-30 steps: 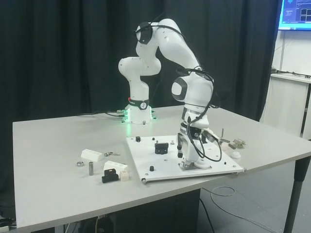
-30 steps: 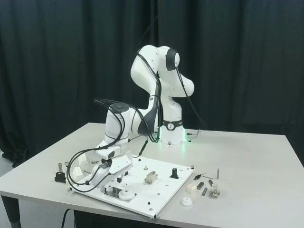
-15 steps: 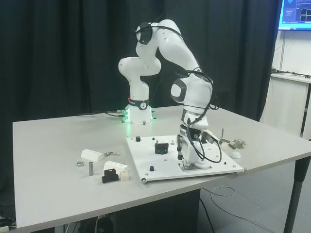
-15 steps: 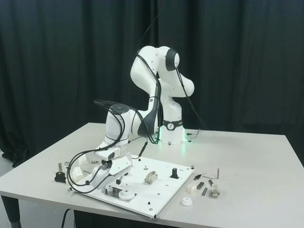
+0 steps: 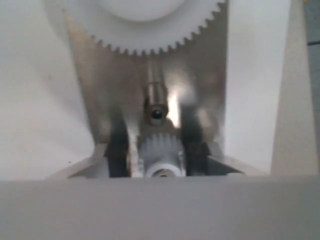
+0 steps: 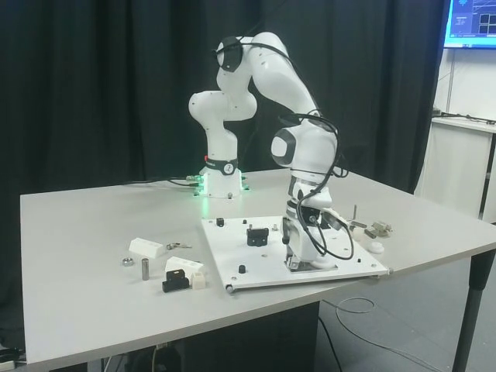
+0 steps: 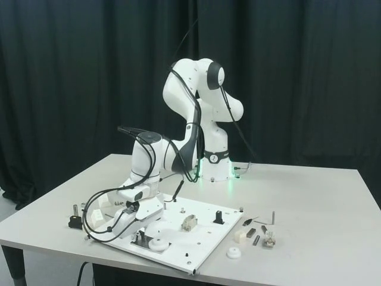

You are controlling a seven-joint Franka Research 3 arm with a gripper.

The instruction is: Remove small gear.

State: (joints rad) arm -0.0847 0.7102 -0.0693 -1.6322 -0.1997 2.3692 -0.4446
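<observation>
In the wrist view the small white gear (image 5: 159, 154) sits between my two black fingertips (image 5: 118, 151), and my gripper (image 5: 159, 159) is shut on it. Just past it a bare metal shaft (image 5: 156, 102) stands up from the grey metal plate (image 5: 200, 95). The large white gear (image 5: 145, 22) lies further along that plate. From the room views my gripper (image 6: 297, 254) (image 7: 141, 229) hangs low over the near corner of the white board (image 6: 232, 260), right beside the large gear (image 7: 158, 243). My hand hides the small gear there.
A black bracket (image 6: 256, 235) and small studs stand on the board. Beside it on the table lie a white block (image 6: 146, 246), a black holder (image 6: 177, 279) and a metal peg (image 6: 144, 267). Across the board are a white disc (image 7: 234, 253) and loose metal parts (image 7: 266, 237).
My wrist and forearm have risen a little above the board over the last second. The hand stays over the same corner.
</observation>
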